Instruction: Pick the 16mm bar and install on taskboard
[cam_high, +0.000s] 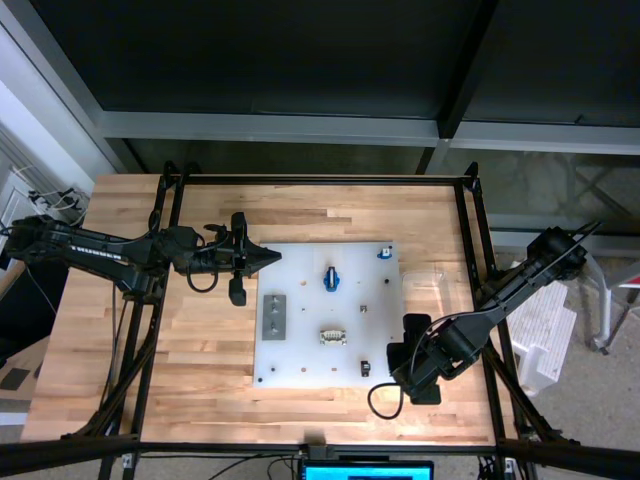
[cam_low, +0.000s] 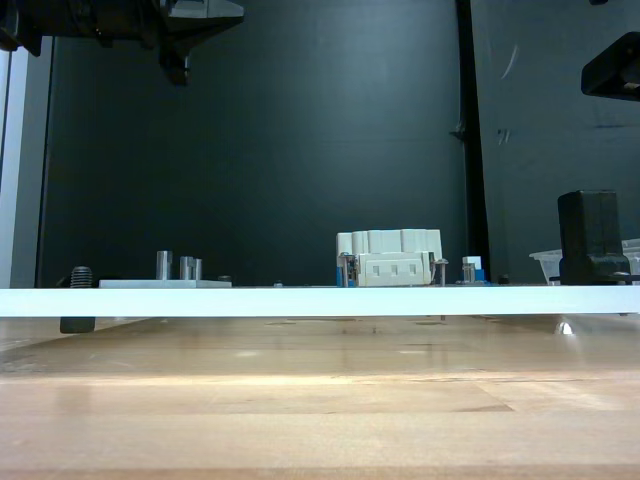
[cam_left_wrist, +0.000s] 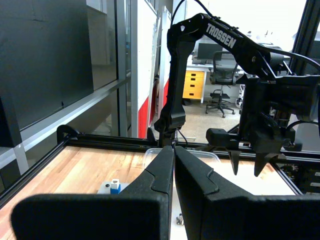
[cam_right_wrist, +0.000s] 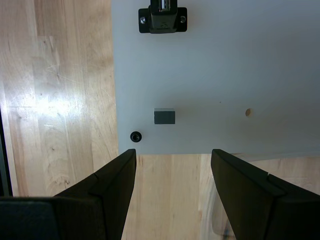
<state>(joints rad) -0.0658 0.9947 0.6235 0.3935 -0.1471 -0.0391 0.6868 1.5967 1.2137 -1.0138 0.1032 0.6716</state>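
Note:
Neither gripper holds a bar. On the white taskboard (cam_high: 300, 365) a grey plate (cam_high: 274, 318) carries three upright metal bars; the thickest (cam_low: 165, 265) stands seated beside two thinner ones (cam_low: 191, 268). I cannot tell which is the 16mm bar. My left gripper (cam_high: 268, 259) hovers shut and empty, high over the board's far left edge, pointing right; its fingers (cam_left_wrist: 165, 170) press together. My right gripper (cam_high: 400, 358) hangs open over the board's near right corner, its fingers (cam_right_wrist: 117, 185) wide apart and empty. It also shows across the board, right gripper (cam_left_wrist: 247, 167).
On the board are a blue part (cam_high: 332, 278), a white connector (cam_high: 333, 337), a black socket (cam_right_wrist: 162, 20), a small grey block (cam_right_wrist: 164, 116) and a corner screw (cam_right_wrist: 135, 136). A clear tray (cam_high: 430, 280) lies right of the board. Black frame rails edge the table.

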